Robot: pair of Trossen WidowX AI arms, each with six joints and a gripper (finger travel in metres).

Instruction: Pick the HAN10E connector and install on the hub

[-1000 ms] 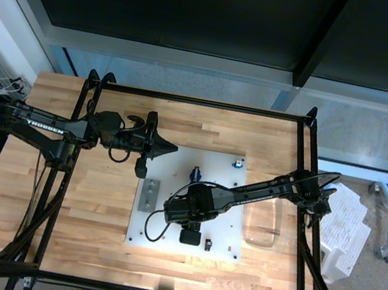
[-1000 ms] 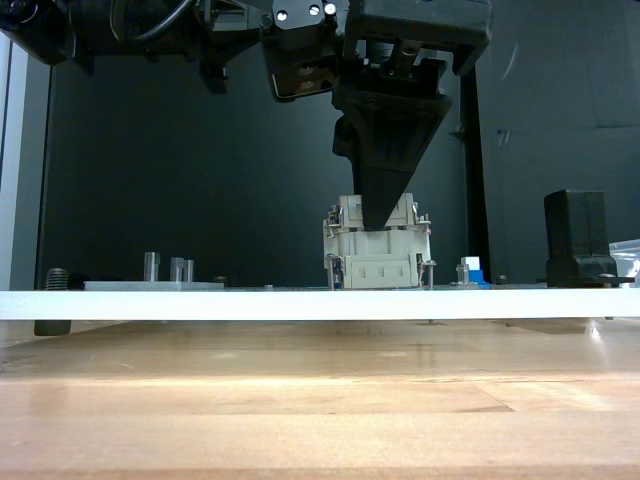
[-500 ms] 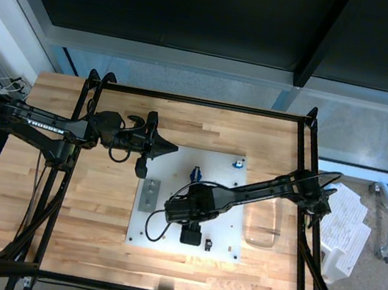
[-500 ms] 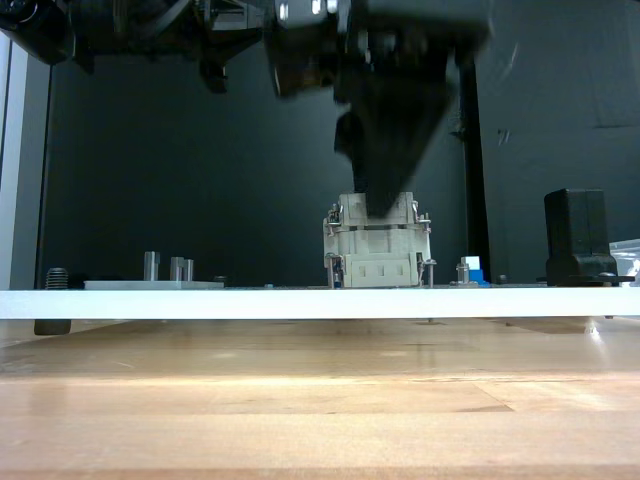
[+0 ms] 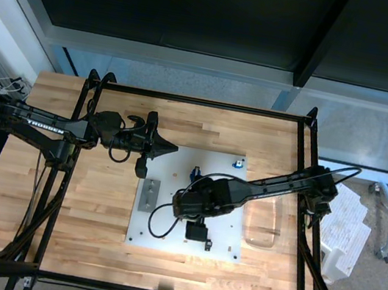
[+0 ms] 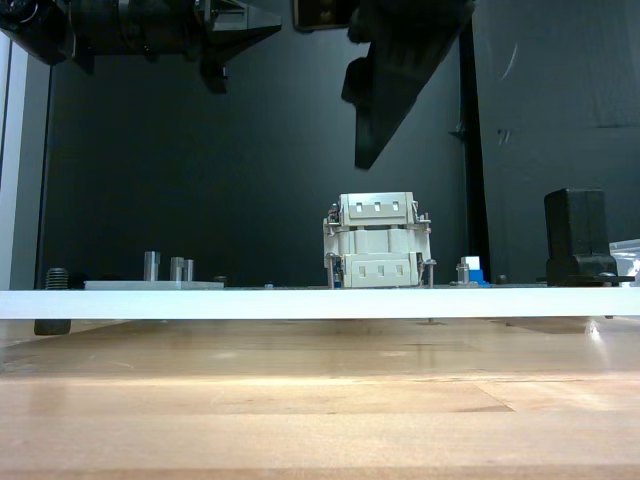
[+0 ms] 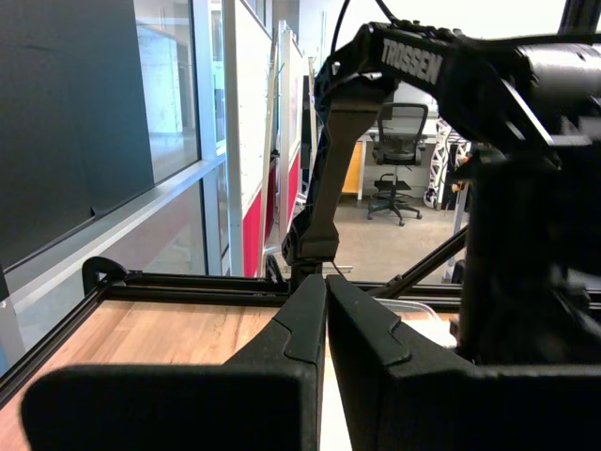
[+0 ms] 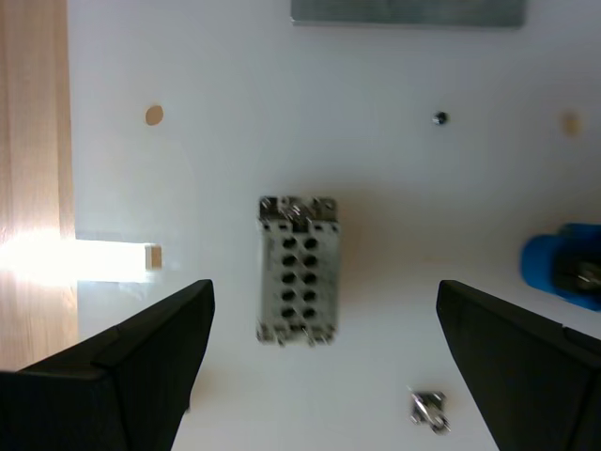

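The HAN10E connector (image 6: 377, 209) sits on top of the hub (image 6: 377, 264), which is fixed to the white plate (image 6: 250, 300); the two make one beige stack. In the right wrist view the connector (image 8: 297, 271) shows its rows of contact holes, centred between my right gripper's (image 8: 324, 296) widely spread fingers (image 8: 122, 376), which touch nothing. That gripper (image 5: 197, 227) hangs open above the stack, and its dark fingers (image 6: 390, 90) are well clear of it. My left gripper (image 5: 168, 146) is parked at the back left, its fingers (image 7: 310, 319) pressed together and empty.
A tall dark block (image 6: 577, 238) stands right of the stack, and a small blue part (image 8: 568, 268) lies between them. A grey metal plate (image 5: 148, 195) with short pegs (image 6: 165, 268) lies on the white plate's left. A clear tray (image 5: 262, 227) sits to the right.
My right gripper has lifted straight up off the connector and now hangs clear above it. The connector has stayed on the hub. The left arm has not moved.
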